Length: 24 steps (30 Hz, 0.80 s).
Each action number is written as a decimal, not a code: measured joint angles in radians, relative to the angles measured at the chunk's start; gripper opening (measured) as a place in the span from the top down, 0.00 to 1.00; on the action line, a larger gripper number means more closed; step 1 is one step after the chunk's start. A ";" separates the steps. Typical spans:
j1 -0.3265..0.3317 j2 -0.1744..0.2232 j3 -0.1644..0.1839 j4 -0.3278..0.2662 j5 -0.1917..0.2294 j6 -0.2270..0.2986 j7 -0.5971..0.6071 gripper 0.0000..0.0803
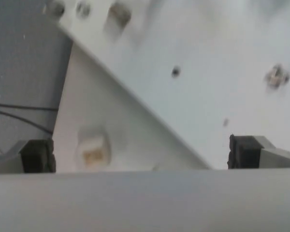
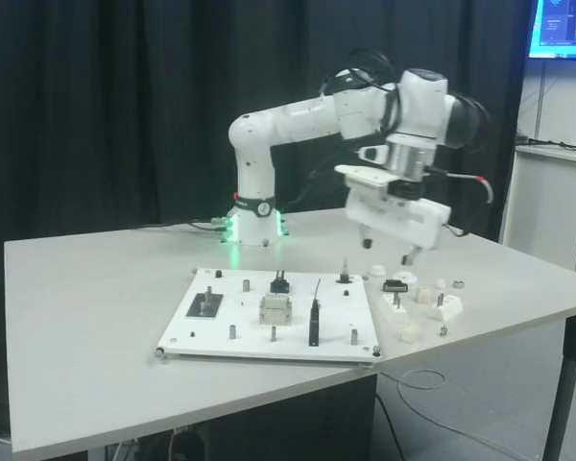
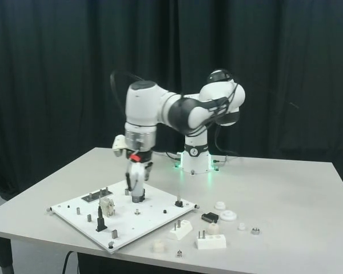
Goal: Pick bolt 4.
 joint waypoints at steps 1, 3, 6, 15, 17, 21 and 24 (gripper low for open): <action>0.006 0.000 0.001 0.008 0.000 -0.006 0.018 0.00; 0.019 0.000 0.002 0.022 0.000 -0.017 0.052 0.00; 0.038 -0.001 0.006 0.040 0.000 -0.033 0.097 0.00; 0.107 -0.010 0.035 0.072 0.000 -0.060 0.226 0.00; 0.124 -0.014 0.042 0.076 0.000 -0.065 0.255 0.00; 0.162 -0.021 0.055 0.077 0.000 -0.074 0.311 0.00; 0.191 -0.023 0.061 0.077 0.000 -0.086 0.349 0.00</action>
